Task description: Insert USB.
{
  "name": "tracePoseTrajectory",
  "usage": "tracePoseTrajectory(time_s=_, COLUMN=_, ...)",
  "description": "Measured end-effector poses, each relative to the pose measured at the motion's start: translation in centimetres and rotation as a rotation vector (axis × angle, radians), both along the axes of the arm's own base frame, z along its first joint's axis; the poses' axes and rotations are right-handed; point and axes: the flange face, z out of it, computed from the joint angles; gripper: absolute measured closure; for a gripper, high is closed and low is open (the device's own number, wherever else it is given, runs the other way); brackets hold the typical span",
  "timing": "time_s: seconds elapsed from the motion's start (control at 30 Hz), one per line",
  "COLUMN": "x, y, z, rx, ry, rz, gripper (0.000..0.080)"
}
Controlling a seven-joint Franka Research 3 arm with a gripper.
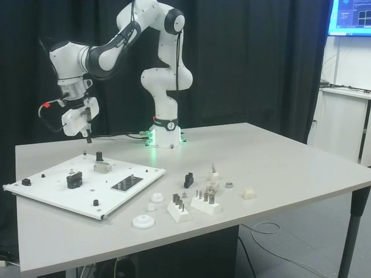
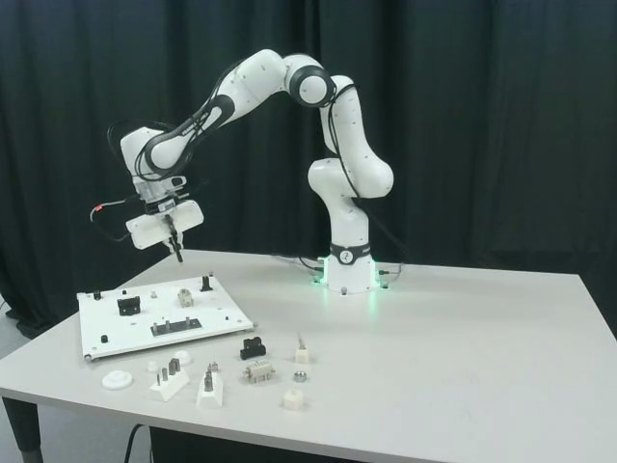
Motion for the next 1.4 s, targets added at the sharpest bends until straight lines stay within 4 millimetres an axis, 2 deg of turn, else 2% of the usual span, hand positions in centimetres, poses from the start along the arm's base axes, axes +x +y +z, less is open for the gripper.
tracePoseTrajectory(time_s=0.5, x=-0.9, y=2.6, z=-0.2, rx=-0.032, ry=0.114, rz=-0.135, gripper=0.0757)
tracePoseTrajectory(time_s=1.4, x=-5.1, y=3.5, z=-2.2, rx=-0.091, ry=0.106, rz=-0.287, gripper=0.0757)
